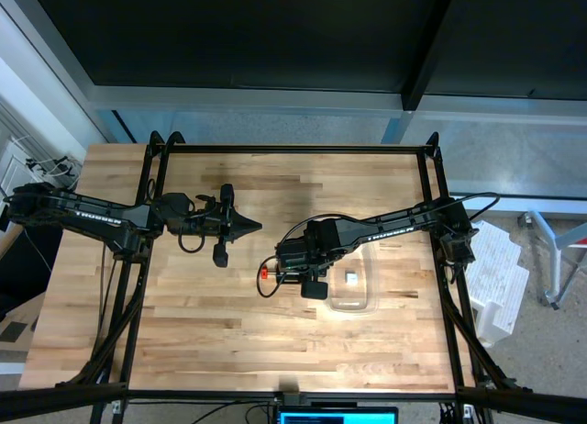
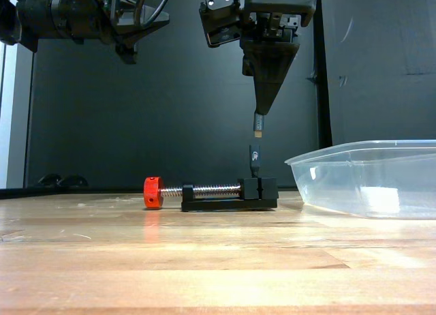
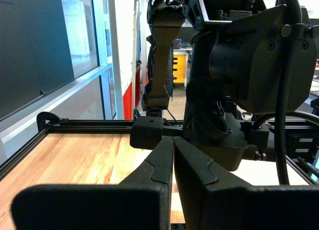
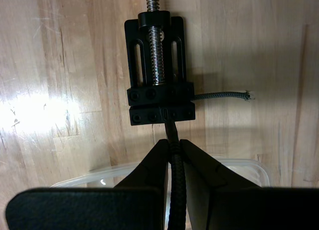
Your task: Pick the USB-C connector and install on taskboard
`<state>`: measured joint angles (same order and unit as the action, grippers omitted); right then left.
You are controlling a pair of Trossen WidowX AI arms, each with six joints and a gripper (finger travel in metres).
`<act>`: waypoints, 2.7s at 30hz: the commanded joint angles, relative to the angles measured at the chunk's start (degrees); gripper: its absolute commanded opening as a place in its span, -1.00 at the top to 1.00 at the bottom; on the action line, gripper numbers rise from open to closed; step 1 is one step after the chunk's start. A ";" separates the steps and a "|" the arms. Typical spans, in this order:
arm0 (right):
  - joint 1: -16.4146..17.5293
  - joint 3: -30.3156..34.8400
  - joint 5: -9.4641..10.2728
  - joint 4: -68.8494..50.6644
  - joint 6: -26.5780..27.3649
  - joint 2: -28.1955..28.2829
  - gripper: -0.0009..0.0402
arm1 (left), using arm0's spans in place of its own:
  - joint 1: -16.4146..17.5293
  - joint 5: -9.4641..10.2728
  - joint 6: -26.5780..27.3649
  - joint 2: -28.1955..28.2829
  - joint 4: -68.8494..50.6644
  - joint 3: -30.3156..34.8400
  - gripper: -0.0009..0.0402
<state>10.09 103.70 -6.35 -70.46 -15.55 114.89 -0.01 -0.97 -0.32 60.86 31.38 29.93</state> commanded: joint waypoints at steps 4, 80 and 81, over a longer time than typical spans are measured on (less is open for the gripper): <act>0.02 -0.04 -0.13 0.31 -0.24 -0.02 0.96 | 0.00 -0.02 0.00 0.00 0.00 0.02 0.96; -0.09 1.75 -0.02 -0.09 0.87 2.56 0.96 | 0.00 -0.02 0.00 0.00 0.00 0.02 0.96; -0.07 1.75 -0.04 0.02 0.90 2.56 0.96 | 0.00 -0.02 0.00 0.00 0.00 0.02 0.96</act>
<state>10.00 105.43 -6.37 -70.67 -14.66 117.49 -0.01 -0.97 -0.30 60.86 31.38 29.95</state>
